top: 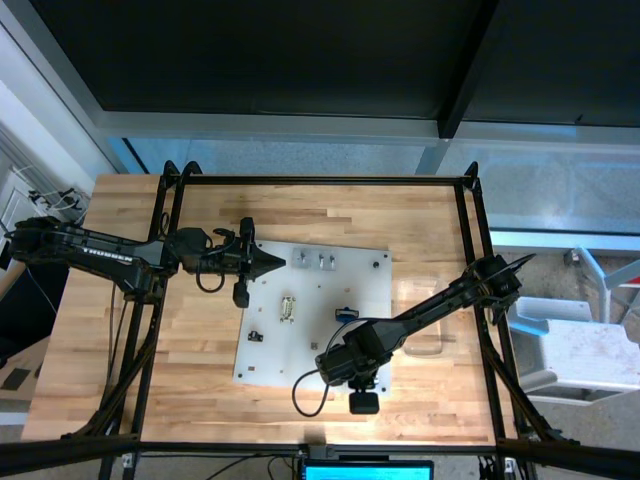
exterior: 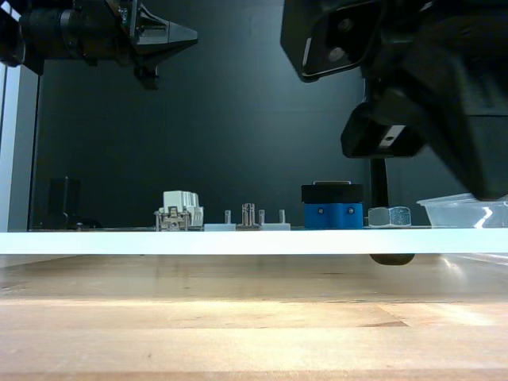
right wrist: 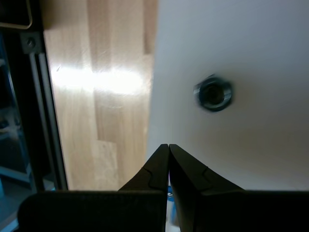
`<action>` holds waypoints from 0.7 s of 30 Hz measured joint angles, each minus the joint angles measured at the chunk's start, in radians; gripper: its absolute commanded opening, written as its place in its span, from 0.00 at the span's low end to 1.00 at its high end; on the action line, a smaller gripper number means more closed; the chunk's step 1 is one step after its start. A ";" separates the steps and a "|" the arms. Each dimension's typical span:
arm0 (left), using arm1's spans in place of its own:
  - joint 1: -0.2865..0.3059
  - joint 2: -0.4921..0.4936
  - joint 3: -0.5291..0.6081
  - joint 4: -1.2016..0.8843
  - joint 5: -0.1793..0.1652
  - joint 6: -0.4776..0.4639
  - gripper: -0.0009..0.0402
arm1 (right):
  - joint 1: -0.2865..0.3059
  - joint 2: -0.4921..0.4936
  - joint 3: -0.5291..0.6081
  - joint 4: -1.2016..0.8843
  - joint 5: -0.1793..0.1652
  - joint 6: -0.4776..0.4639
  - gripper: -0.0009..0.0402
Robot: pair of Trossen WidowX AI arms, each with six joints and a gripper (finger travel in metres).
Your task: Pick the M12 fastener and fasten on the M12 threads
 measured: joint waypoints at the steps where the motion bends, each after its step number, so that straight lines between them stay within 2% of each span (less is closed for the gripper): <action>1: 0.000 0.000 0.000 0.000 0.000 0.000 0.02 | 0.000 -0.001 0.000 0.000 0.004 0.002 0.02; 2: 0.000 0.000 0.000 0.000 0.000 0.000 0.02 | 0.002 -0.002 0.000 0.000 0.014 0.007 0.02; 4: 0.000 0.000 0.000 0.000 0.000 0.000 0.02 | 0.005 -0.006 0.000 0.000 0.058 0.024 0.02; 11: 0.000 0.000 0.000 0.000 0.000 0.000 0.02 | 0.001 -0.020 0.000 -0.002 0.233 0.084 0.02; 16: 0.000 0.000 0.000 0.000 0.000 0.000 0.02 | 0.003 -0.019 0.000 0.001 0.288 0.093 0.02; 21: 0.000 0.000 0.000 0.000 0.000 0.000 0.02 | 0.001 0.001 0.000 0.016 0.294 0.106 0.02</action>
